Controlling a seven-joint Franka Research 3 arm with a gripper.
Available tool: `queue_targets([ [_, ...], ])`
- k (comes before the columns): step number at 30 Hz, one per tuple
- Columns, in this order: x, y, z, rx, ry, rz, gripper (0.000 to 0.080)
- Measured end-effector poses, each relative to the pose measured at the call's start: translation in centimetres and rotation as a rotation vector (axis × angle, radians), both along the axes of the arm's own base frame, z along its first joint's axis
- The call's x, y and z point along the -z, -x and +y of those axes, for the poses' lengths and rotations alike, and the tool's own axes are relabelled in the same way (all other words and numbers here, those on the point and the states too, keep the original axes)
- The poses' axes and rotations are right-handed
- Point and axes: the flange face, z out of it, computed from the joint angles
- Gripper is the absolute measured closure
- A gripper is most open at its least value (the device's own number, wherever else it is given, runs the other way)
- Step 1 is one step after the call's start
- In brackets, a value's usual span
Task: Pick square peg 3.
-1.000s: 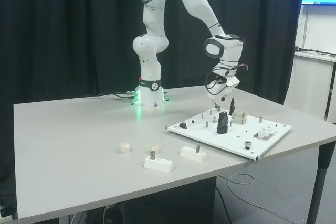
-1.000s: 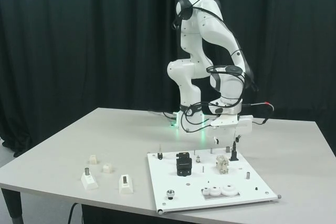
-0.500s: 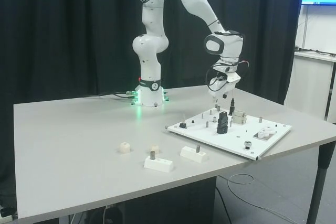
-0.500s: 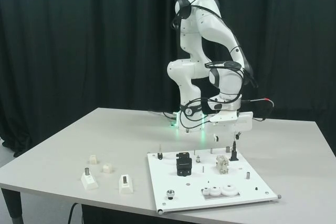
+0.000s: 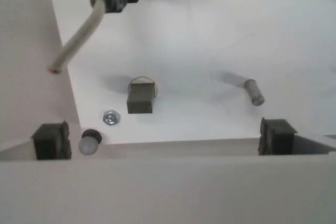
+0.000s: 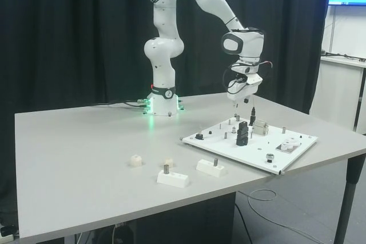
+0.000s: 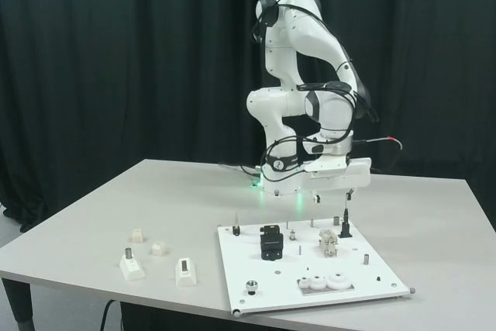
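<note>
2 black fingertips (image 5: 51,141) of the gripper (image 5: 163,142) stand wide apart, grasping nothing, above the white board (image 5: 210,35); square peg 3 (image 5: 140,100) stands upright between them, nearer one finger.

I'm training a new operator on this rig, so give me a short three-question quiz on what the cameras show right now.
1. True or false: the claw holds the square peg.
2. The square peg stands on: A) the white board; B) the bare grey table; C) a white block.
3. Fill in: in the wrist view, the claw's fingers are ___.

Key: 1 false; 2 A; 3 open.
</note>
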Motion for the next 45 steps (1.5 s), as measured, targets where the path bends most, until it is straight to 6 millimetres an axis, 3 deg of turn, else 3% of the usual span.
queue_targets([
  [12, -1.7, -0.9, -1.5, 0.007, -0.005, -0.02, 0.0003],
  [21, -3.7, -2.4, -4.2, 0.014, 0.013, -0.049, 0.0003],
  [30, -6.1, -4.6, -9.2, 0.032, 0.025, -0.105, 0.0003],
  [45, -9.2, -8.8, -20.0, 0.089, 0.027, -0.21, 0.0003],
])
